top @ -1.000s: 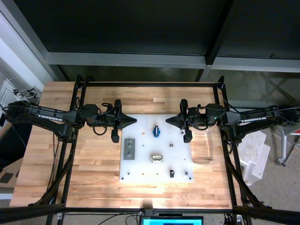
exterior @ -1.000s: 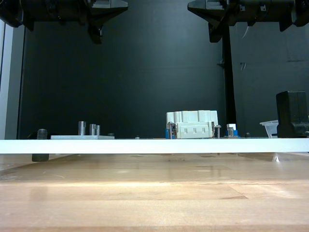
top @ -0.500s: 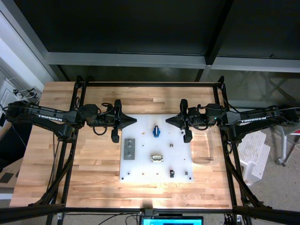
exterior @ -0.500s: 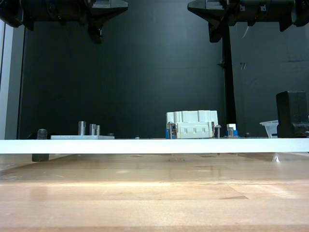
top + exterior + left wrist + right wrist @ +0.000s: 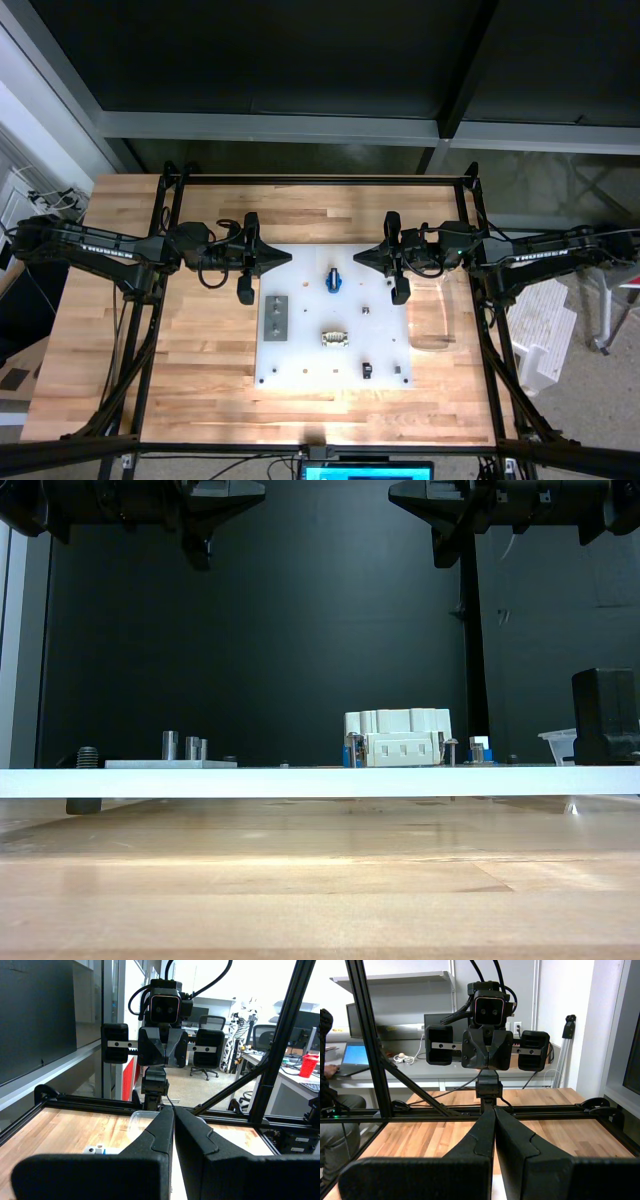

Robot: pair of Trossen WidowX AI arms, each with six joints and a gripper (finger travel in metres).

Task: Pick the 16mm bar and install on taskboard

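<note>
Black left claw (image 5: 287, 258): clenched, its two fingers pressed flat against each other in the left wrist view, with nothing between them. It hangs high over the far left edge of the white taskboard (image 5: 300, 372), tip pointing inward.

Right claw (image 5: 357, 257): likewise clenched on nothing, with the fingers meeting along their length in the right wrist view. It hangs high over the far right part of the board, tip facing the left claw. The two tips are well apart. A blue part (image 5: 333, 279) sits on the board below the gap.

16mm bar: in neither claw. Three short metal pegs (image 5: 170, 745) stand upright on a grey plate (image 5: 275, 318) on the left part of the board. It cannot be told which of them, if any, is the bar.

Further out on the board are a pale connector (image 5: 335, 339) near the centre and a small black block (image 5: 367, 370) toward the near right. A clear tub (image 5: 437, 318) rests on the wooden counter (image 5: 200, 350), just beside the board's right edge.
</note>
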